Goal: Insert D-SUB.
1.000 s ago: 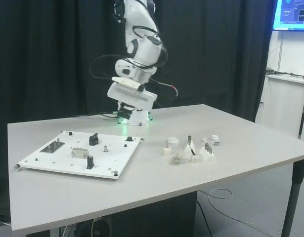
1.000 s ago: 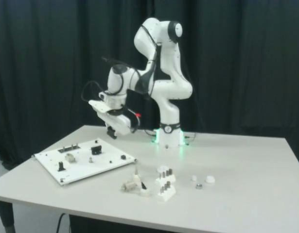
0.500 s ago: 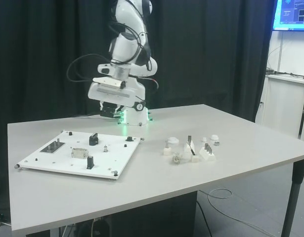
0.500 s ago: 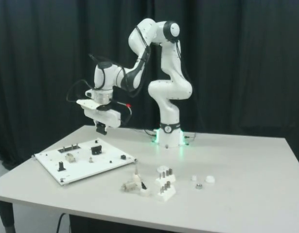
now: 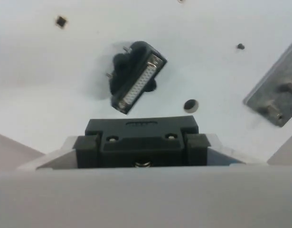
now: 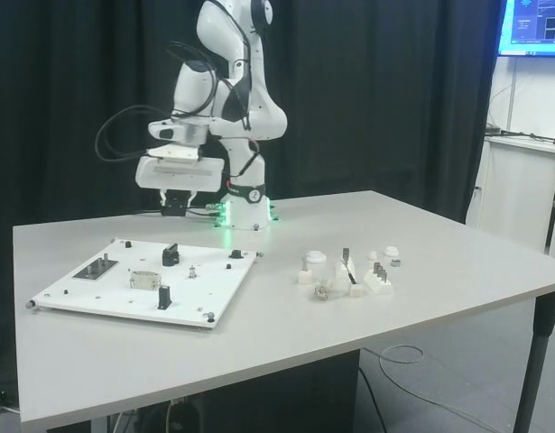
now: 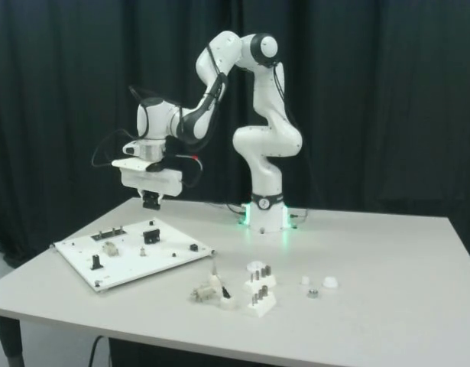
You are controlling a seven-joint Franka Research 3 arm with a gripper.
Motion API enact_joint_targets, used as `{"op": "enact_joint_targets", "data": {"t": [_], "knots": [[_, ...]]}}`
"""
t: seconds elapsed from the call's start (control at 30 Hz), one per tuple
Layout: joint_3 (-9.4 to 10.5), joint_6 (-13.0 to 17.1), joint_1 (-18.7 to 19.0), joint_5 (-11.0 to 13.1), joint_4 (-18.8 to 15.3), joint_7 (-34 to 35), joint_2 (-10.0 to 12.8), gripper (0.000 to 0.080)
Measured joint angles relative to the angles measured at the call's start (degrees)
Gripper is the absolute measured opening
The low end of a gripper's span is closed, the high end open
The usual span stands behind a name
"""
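White board (image 6: 133, 298) lies below the gripper (image 5: 142, 153), which is clamped on a black plug (image 5: 142, 137). Socket (image 5: 136, 78) directly beneath — light, rigid, pins fragile; hold by the shell sides.

My arm (image 7: 219, 84) was white with black joint rings, and a green light glowed at its base (image 6: 228, 216). The D-SUB plug (image 5: 141, 142) between my fingers was black. Below it, the socket (image 5: 135, 78) had a black shell and a grey pin face. The board (image 6: 142, 280) carrying it was white, dotted with small black holes, and a grey metal plate (image 5: 274, 92) lay on it. The tabletop (image 6: 286, 352) was grey, the holders (image 7: 259, 294) on it white, and the curtain (image 7: 372, 99) behind was black.
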Motion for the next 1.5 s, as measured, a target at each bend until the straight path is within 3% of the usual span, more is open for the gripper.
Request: {"op": "enact_joint_targets", "data": {"t": [0.3,0.57,0.8,1.13,1.5], "knots": [[-5.1,1.9,0.0,2.9,-0.1,-14.7,0.0,0.0382],[-7.72,2.8,0.0,6.2,-0.1,-25.5,0.0,0.0382],[-8.15,2.8,0.0,9.2,-0.1,-34.2,0.0,0.0382],[-8.15,3.9,0.6,11.8,-0.1,-44.2,0.7,0.0382],[-8.1,7.4,1.9,16.0,-0.1,-52.3,4.3,0.0382]]}}
